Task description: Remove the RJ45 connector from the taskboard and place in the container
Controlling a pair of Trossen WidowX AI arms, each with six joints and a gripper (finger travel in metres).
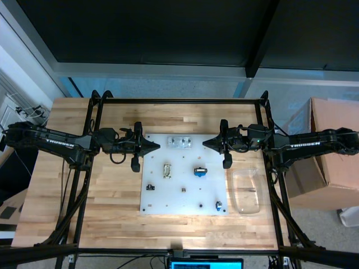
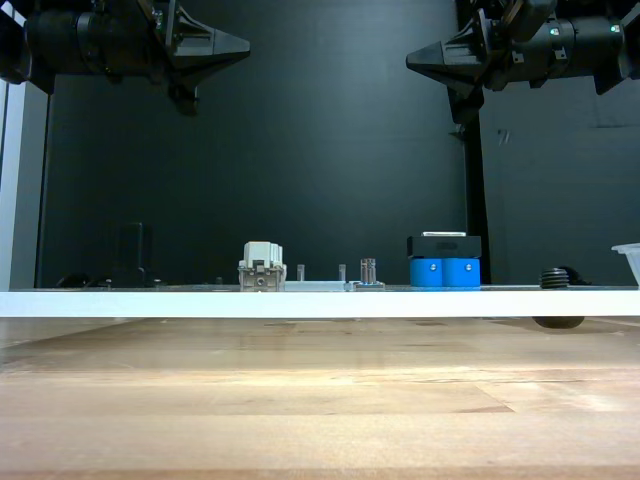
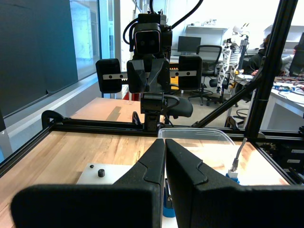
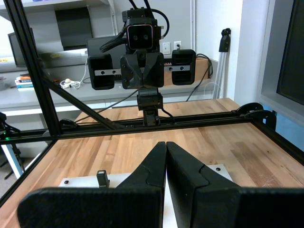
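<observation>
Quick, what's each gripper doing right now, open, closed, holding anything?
Left gripper: shut, empty, raised over the taskboard at its left side.
Right gripper: shut, empty, raised over its right side.

The left arm [image 1: 56, 141] reaches in level from the left with its wrist straight. The left gripper [image 1: 158, 147] points right, its fingers [image 3: 149, 164] pressed together into one wedge with nothing between them. The right arm [image 1: 305, 143] mirrors it from the right. The right gripper [image 1: 203, 142] points left, its fingers likewise closed tip to tip and empty. In the low view both grippers hang high, facing each other at nearly one height, tips well apart
</observation>
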